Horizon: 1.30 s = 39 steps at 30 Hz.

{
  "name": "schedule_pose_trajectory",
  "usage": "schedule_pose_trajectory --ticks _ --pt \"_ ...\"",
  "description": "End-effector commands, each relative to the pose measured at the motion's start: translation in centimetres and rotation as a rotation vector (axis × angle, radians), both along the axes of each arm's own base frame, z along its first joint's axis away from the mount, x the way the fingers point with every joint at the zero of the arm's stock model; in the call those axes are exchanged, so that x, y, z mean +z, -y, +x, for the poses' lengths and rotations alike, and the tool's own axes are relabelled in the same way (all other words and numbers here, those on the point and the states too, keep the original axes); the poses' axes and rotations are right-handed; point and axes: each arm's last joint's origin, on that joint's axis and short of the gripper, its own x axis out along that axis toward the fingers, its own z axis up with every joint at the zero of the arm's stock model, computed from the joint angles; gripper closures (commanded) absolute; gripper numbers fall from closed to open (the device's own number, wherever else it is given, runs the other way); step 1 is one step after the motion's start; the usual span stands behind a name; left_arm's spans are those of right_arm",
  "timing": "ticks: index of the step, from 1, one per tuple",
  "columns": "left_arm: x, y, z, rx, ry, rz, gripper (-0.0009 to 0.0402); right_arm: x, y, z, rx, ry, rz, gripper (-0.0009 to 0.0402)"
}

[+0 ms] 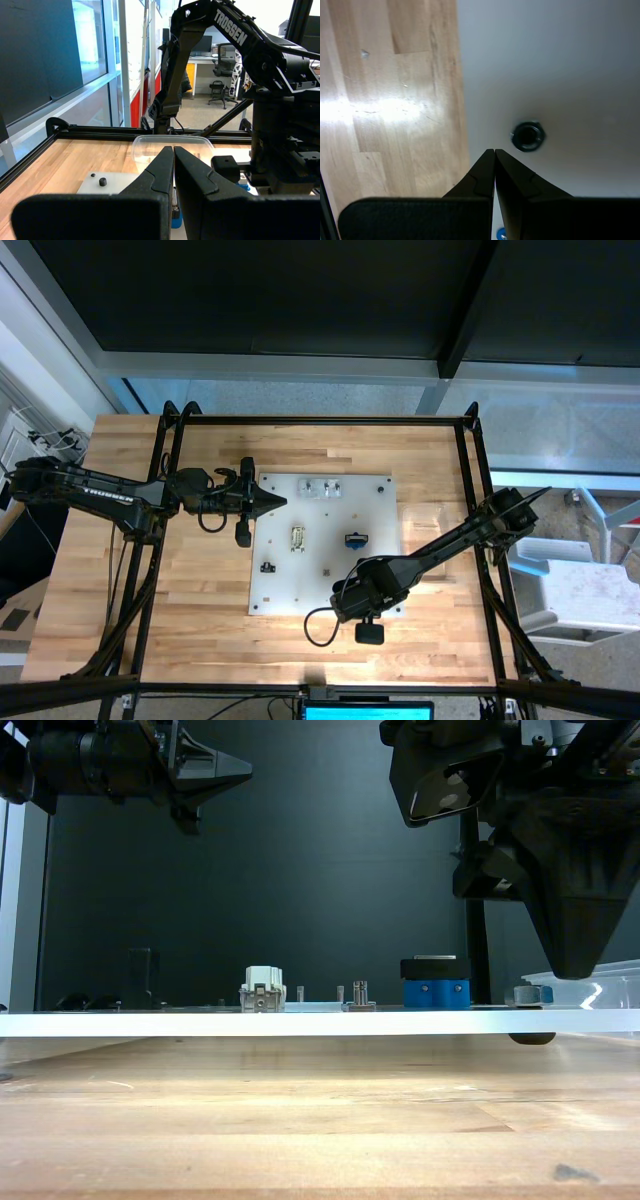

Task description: Unfasten the M12 fastener and place in the container

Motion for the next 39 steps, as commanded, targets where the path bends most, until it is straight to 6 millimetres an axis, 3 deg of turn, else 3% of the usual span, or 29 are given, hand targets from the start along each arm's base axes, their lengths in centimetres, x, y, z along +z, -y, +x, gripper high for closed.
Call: schedule_pose_trajectory --ticks 1,9,13,17,23,31,39 --pt "0.0 0.0 0.0 0.0 0.0 0.0 0.0393 -0.4 -0.1 0.1 0.007 -0.004 -0.004 0.0393" --pt "0.0 0.0 0.0 0.0 0.0 0.0 0.0393 -0.5 0.1 0.0 0.004 -0.014 -0.028 0.0393" --pt "0.0 0.0 0.0 0.0 0.0 0.0 0.0393 0.2 1.1 -0.5 -0.091 0.023 -0.243 0.0393" --pt "0.0 0.0 0.0 0.0 0.0 0.0 0.0393 1.0 1.4 -0.6 -0.121 0.044 -0.313 0.0393" --pt "0.0 0.0 0.0 0.0 0.0 0.0 0.0393 1.0 1.2 -0.7 -0.108 0.008 -0.248 0.0393" --pt "0.0 0.0 0.0 0.0 0.0 0.0 0.0393 1.4 0.3 -0.6 -0.03 -0.04 -0.001 0.0393" --pt "0.0 0.0 0.0 0.0 0.0 0.0 0.0393 0.8 0.1 -0.3 0.013 -0.002 0.005 0.0393"
